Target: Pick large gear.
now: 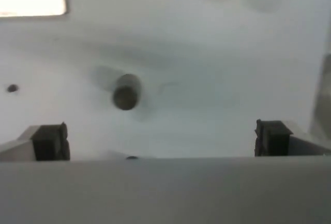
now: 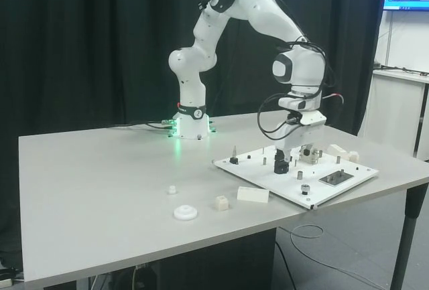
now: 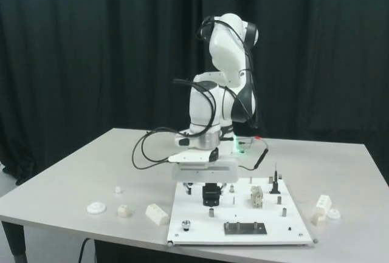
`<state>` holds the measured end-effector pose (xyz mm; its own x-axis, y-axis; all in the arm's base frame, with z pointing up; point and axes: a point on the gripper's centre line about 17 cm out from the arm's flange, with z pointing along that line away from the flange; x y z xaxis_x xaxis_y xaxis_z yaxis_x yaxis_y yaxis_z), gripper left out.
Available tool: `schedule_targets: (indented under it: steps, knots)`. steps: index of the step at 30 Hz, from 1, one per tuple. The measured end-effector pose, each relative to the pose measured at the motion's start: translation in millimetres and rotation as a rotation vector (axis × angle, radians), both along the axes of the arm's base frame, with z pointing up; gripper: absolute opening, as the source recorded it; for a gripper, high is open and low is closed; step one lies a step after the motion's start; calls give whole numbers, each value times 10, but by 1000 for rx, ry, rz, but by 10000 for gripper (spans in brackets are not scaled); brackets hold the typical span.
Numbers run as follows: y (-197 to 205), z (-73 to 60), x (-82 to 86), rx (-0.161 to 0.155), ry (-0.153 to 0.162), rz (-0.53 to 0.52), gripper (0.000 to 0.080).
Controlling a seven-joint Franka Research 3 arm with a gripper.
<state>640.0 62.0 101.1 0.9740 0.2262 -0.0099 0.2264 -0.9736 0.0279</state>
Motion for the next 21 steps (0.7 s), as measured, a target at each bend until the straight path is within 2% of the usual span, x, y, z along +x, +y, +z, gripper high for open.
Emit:
schedule_targets:
  steps: [12,21]
  knots:
    - [-597,188,202,-59,-35,-17,800]
    - [-1240,299,256,-86,-40,1,800]
